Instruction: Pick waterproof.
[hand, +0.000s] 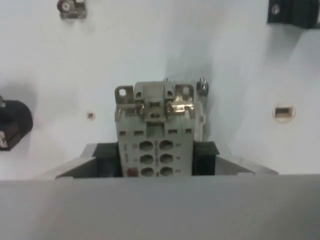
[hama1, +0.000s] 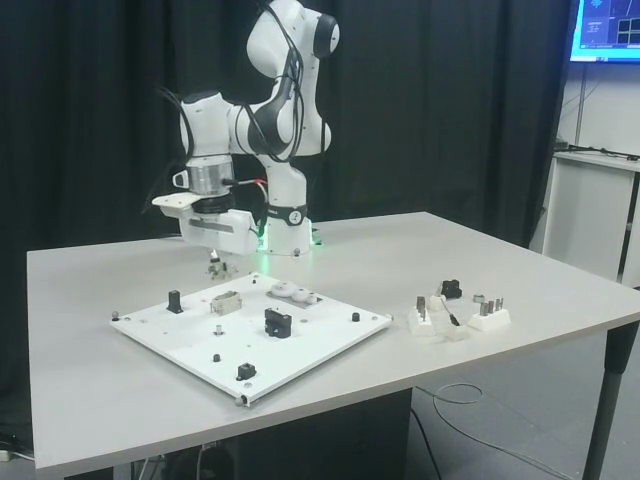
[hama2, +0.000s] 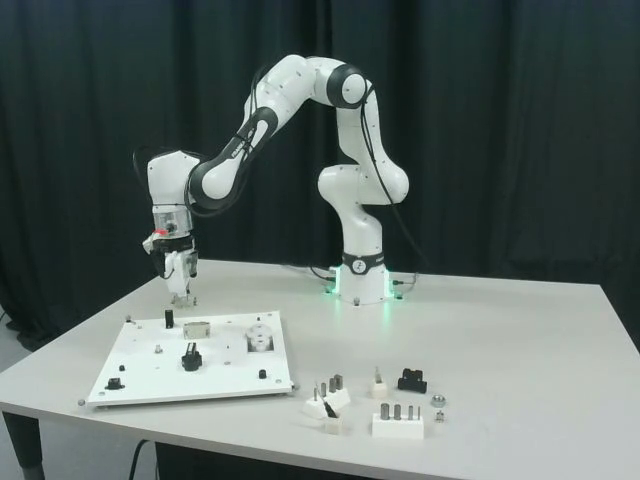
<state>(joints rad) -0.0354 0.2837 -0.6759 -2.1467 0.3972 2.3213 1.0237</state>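
Observation:
The waterproof connector (hand: 155, 135) is a grey-white block with two rows of round holes and a metal clip on top. It lies on the white board (hama1: 300, 345), also seen as the waterproof connector (hama1: 225, 302) (hama2: 195, 328) in both room views. My gripper (hand: 156, 156) (hama1: 214, 267) (hama2: 181, 292) hangs a little above the board, close over the connector and apart from it. It is open, and a black finger (hand: 106, 159) shows on each side of the connector in the wrist view. Nothing is held.
On the board there are black parts (hama1: 277, 322) (hama1: 175, 300) (hama1: 245, 372), a white round part (hama2: 260, 338) and small pegs. Beside the board on the grey table stand white fixtures (hama2: 330, 400) (hama2: 400, 422) and a black piece (hama2: 411, 380). The arm's base (hama2: 362, 275) stands behind.

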